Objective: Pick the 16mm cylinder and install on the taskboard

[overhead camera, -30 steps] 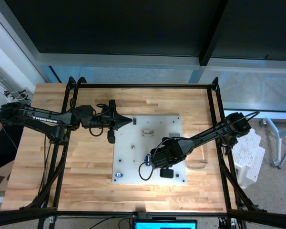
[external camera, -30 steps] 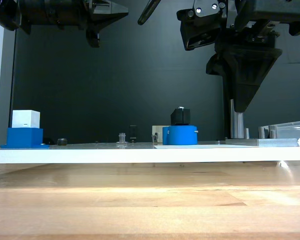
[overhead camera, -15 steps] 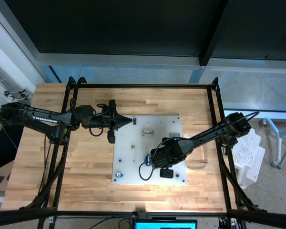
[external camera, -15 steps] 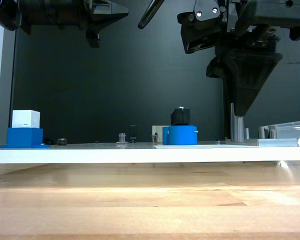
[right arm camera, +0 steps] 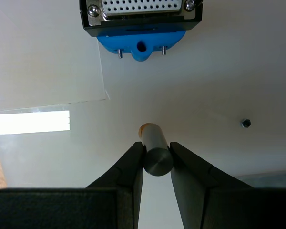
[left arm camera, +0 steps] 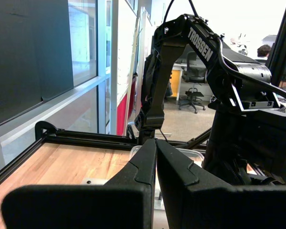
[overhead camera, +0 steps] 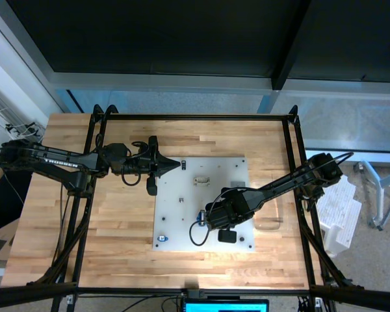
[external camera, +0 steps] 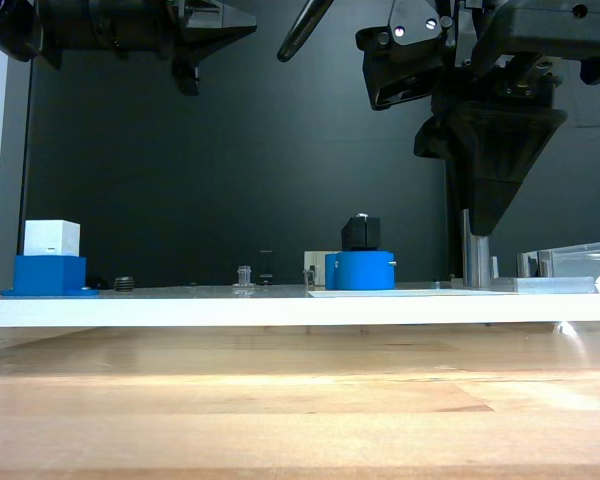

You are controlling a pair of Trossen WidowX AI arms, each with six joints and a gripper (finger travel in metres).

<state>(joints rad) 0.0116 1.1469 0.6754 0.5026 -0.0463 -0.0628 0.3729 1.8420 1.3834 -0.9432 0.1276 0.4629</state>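
Observation:
My right gripper (right arm camera: 155,147) is shut on the 16mm cylinder (right arm camera: 156,153), a silvery metal peg held upright between its fingers (right arm camera: 133,160). In the low view the cylinder (external camera: 473,250) hangs under the right gripper (external camera: 477,215), and its lower end reaches the surface of the white taskboard (external camera: 180,305). From above, the right gripper (overhead camera: 212,218) is over the taskboard (overhead camera: 182,227), near its middle. My left gripper (overhead camera: 175,164) hovers at the taskboard's far left corner. Its fingers (left arm camera: 148,164) are pressed together with nothing between them.
A blue connector (right arm camera: 140,45) with a black socket sits on the board just beyond the cylinder, and a small screw (right arm camera: 245,123) lies beside it. A blue round holder (external camera: 365,268) and a blue block with a white cube (external camera: 50,260) stand on the board. A clear tray (overhead camera: 271,211) lies to its right.
The right gripper has come down a little with the cylinder, whose lower end now sits closer to the board. The left arm has not moved.

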